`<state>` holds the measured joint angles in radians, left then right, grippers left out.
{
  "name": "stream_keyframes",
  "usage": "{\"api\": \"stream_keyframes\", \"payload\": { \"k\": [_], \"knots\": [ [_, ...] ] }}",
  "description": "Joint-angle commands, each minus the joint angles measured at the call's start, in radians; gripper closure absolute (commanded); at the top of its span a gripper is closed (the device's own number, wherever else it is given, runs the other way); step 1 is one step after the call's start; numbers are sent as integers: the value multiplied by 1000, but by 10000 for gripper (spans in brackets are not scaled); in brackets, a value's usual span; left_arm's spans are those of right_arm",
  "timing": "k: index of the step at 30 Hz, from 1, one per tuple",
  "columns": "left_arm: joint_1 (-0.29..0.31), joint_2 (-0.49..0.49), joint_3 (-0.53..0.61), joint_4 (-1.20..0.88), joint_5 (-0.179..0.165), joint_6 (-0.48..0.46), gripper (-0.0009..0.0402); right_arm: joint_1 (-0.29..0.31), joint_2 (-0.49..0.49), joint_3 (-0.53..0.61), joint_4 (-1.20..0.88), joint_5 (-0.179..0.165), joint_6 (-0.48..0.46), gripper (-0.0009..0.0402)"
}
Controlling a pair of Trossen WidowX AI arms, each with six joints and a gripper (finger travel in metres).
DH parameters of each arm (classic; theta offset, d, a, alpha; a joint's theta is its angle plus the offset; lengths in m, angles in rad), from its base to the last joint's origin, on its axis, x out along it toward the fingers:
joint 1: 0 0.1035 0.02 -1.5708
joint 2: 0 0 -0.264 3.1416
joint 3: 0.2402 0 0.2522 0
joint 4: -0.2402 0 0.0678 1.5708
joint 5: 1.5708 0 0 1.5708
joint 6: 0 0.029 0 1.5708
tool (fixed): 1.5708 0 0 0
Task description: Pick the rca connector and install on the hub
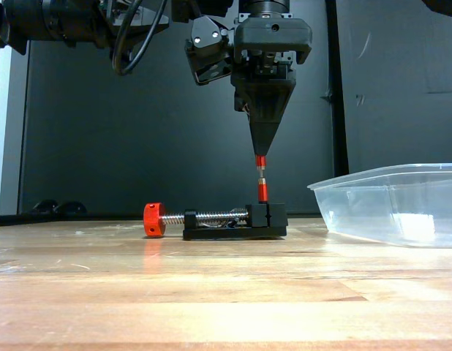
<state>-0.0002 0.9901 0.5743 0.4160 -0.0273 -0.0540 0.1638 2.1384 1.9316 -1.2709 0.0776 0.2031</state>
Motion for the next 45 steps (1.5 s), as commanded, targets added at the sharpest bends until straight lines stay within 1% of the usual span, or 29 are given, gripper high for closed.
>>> {"api": "stream_keyframes", "payload": {
  "k": [1,15,32,45],
  "knots": [
    [0,0,0,0,0,0,393,0,-1,-1,0,0,-2,393],
    [0,0,0,0,0,0,393,0,-1,-23,23,0,-3,393],
    [0,0,0,0,0,0,393,-2,-1,-100,98,0,-10,393],
    [0,0,0,0,0,0,393,-2,-11,-98,100,1,-10,393]
  ]
}}
